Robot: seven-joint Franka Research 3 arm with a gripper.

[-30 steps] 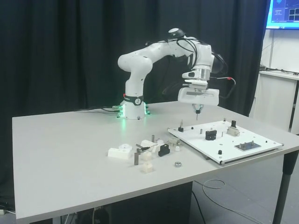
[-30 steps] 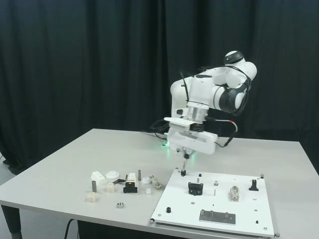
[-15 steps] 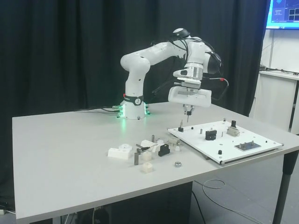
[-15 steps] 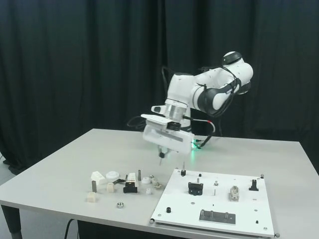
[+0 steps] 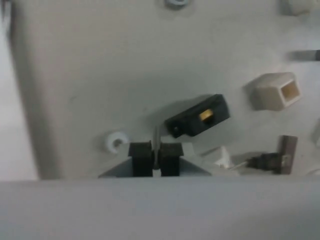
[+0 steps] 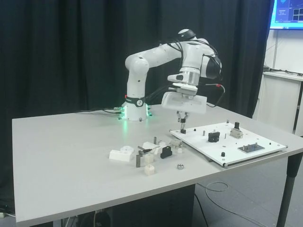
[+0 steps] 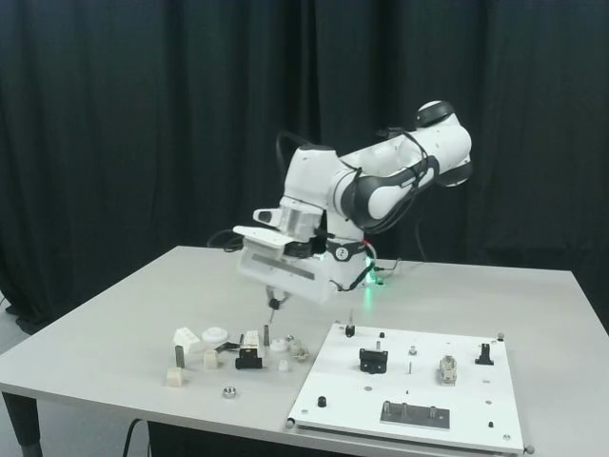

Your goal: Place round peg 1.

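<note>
My gripper [image 7: 274, 305] hangs above the cluster of loose parts [image 7: 233, 349] on the counter [image 6: 61, 142], near the front edge. In the second room view the board [image 7: 419, 392] lies on the counter to the right of that cluster, its near corner over the front edge. My base [image 6: 135, 111] stands behind both, toward the back of the counter. Wrist view: directly below my fingertips [image 5: 141, 156] sits a block [image 5: 198, 116], with a small ring [image 5: 116, 141] just beside it on one side and a hollow cube [image 5: 276, 90] apart on the other. A nut [image 7: 228, 390] lies nearest the front edge, before the cluster.
</note>
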